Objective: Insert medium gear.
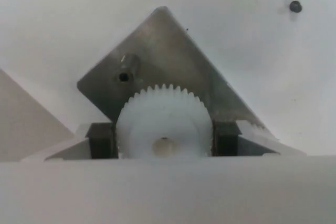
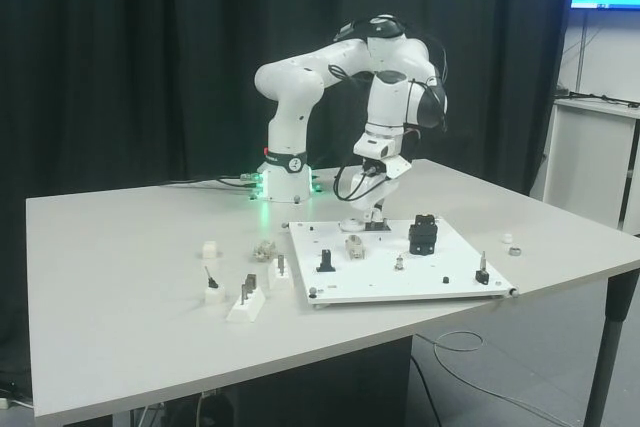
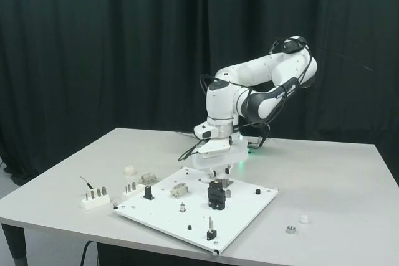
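The tool point(image 1: 164, 142) grips a white, fine-toothed medium gear point(image 1: 164, 124).

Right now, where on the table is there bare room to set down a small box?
The grey table is bare along its side left of the small white block in the first room view, and behind the white board beside the arm's base. It is crowded between block and board, where small fixtures cluster.

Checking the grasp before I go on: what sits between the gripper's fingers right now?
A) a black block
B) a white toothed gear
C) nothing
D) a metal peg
B: in the wrist view the white gear sits clamped between the two black pads, above the grey metal plate.
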You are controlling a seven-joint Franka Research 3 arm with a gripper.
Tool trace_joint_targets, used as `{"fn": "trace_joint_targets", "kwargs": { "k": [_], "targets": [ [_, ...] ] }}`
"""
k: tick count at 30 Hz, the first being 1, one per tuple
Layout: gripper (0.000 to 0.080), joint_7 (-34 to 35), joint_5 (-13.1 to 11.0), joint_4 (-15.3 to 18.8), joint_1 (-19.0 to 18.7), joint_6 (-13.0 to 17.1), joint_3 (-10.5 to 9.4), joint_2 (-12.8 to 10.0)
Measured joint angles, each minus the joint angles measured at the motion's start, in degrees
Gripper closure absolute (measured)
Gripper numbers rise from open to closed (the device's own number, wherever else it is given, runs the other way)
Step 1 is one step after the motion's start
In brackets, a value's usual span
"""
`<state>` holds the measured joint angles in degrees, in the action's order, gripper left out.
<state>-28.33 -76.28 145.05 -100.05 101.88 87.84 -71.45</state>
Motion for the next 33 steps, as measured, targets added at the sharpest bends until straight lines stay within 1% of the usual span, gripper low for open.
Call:
{"fn": "trace_joint_targets", "kwargs": {
  "k": [12,20,25,33],
  "targets": [
    [0.0410,0.89,-0.11,0.15,-0.72,0.37,-0.28,0.01],
    [0.0410,1.90,-0.11,0.36,-1.08,1.51,-0.44,0.01],
    [0.0410,2.26,-0.22,0.50,-1.04,2.74,-1.05,0.02],
    [0.0410,2.53,-1.34,0.59,-0.95,4.10,-2.60,0.03]
  ]
}}
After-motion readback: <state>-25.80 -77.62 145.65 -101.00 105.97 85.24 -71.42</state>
